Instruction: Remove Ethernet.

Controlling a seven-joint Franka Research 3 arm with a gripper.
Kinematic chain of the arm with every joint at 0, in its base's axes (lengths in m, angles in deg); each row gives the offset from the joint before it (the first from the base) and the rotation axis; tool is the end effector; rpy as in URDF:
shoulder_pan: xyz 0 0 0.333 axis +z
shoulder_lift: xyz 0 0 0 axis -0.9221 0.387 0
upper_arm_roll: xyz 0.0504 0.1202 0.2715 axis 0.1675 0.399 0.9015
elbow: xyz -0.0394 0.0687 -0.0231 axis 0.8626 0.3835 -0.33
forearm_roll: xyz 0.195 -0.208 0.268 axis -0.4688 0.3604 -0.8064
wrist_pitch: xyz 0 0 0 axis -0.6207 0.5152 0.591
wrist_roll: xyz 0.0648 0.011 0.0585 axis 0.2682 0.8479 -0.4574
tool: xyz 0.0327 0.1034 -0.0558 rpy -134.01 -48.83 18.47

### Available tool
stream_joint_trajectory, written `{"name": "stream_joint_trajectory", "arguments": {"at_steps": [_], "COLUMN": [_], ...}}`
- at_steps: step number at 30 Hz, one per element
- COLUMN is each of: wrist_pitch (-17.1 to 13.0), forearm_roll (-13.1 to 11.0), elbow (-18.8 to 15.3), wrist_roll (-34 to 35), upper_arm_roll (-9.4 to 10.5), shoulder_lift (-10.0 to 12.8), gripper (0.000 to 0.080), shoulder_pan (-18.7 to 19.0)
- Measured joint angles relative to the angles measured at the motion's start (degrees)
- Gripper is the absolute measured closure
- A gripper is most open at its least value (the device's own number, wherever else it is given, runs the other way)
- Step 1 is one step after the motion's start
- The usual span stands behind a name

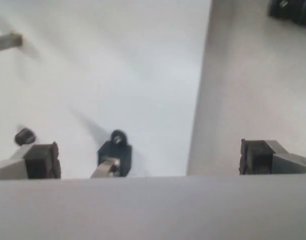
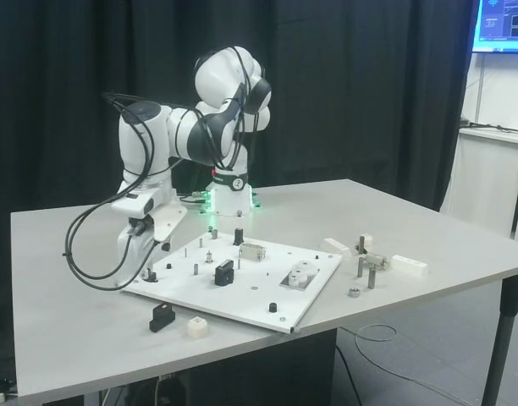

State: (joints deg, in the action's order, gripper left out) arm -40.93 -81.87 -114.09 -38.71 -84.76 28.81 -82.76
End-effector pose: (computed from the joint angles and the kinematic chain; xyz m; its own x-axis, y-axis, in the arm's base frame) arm 0.5678 -0.4371 0.2411 0.9725 0.0137 -0.2324 -0.0128 -0.9936 -0.1122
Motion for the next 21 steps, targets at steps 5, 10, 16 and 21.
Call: {"name": "stream_joint_trajectory", "arguments": {"at_steps": [5,10,16,21], "wrist_pitch": [0.1,-0.8,-4.6,-9.1], "forearm_roll": [0.0,0.1,0.0,0.0], "elbow": [-3.5,-7.7,-13.6,-19.1], "wrist_roll": [-1.4,-2.9,-4.4,-5.7], "upper_arm_roll": [-0.93,-1.46,-1.49,-1.49], "shoulder_lift": [-1.7,-3.9,-7.0,-9.9], "gripper": [0.0003,0.0003,0.0003,0.0003], "shoulder_pan": [0.8,1.5,2.4,3.4]}}
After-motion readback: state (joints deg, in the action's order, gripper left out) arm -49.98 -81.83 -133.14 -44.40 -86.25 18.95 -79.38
